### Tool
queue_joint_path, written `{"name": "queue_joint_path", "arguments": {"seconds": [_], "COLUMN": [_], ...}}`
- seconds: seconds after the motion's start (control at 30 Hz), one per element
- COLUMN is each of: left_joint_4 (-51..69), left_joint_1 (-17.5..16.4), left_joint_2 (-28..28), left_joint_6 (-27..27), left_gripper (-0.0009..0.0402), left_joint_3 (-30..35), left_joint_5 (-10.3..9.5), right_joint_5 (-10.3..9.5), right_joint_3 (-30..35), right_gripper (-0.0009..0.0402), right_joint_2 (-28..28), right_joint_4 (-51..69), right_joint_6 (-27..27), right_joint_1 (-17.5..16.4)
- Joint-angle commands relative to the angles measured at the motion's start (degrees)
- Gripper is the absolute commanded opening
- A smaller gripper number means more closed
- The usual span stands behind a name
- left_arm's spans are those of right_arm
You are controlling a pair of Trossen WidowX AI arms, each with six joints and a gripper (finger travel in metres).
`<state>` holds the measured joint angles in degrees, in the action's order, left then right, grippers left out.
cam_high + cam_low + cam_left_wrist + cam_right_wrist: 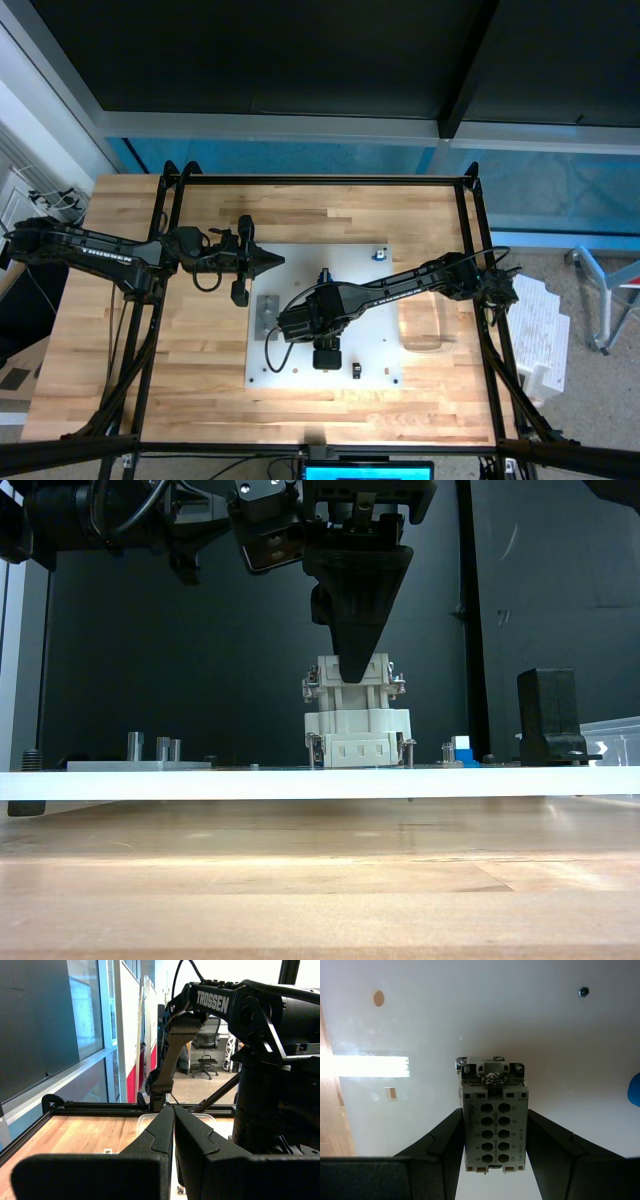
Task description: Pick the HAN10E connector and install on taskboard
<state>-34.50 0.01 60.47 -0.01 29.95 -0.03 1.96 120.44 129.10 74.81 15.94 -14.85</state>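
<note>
**Clamped from both sides**

Grips the HAN10E connector (494, 1130) in the right gripper (328, 355) — one black finger (445, 1142) pressed against each long side, with the numbered socket face turned toward the wrist camera. Points straight down over the middle of the white taskboard (300, 378). In the low view, shows the connector resting on top of a matching pale housing (357, 742) that stands on the board; cannot tell whether it is fully seated.

Has the left gripper (268, 260) up over the board's far left edge, well apart from the connector, fingers pressed together with nothing between them.

Around the right gripper, seen from above — a grey metal block (267, 315) on the board to its left, a small black part (357, 372) just beside it on the near right, and a clear tray (425, 320) at the board's right edge.
</note>
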Motion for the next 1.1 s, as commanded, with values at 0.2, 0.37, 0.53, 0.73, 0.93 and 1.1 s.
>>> {"name": "queue_joint_path", "arguments": {"seconds": [0.2, 0.37, 0.53, 0.73, 0.93, 1.1], "left_joint_4": [-0.02, -0.02, -0.02, -0.02, -0.02, -0.02], "left_joint_1": [0.0, 0.0, 0.0, 0.0, 0.0, 0.0], "left_joint_2": [0.02, 0.02, 0.02, 0.02, 0.02, 0.02], "left_joint_6": [0.02, 0.02, 0.02, 0.02, 0.02, 0.02], "left_gripper": [0.0001, 0.0001, 0.0001, 0.0001, 0.0001, 0.0001], "left_joint_3": [0.0, 0.0, 0.0, 0.0, 0.0, 0.0], "left_joint_5": [0.02, 0.02, 0.02, 0.02, 0.02, 0.02], "right_joint_5": [-0.04, -0.02, -0.02, -0.09, -0.04, -0.04], "right_joint_3": [0.0, 0.0, 0.0, -0.66, -1.14, -1.6], "right_gripper": [0.0009, 0.0009, 0.0009, 0.0009, 0.0009, 0.0009], "right_joint_2": [-0.44, -0.5, -0.5, -0.52, -0.76, -0.85], "right_joint_4": [0.26, 0.22, 0.2, -0.15, -0.94, -1.38], "right_joint_6": [0.04, -0.02, -0.04, -0.04, -0.02, -0.02], "right_joint_1": [-0.07, -0.15, -0.22, -0.33, -0.55, -0.66]}}
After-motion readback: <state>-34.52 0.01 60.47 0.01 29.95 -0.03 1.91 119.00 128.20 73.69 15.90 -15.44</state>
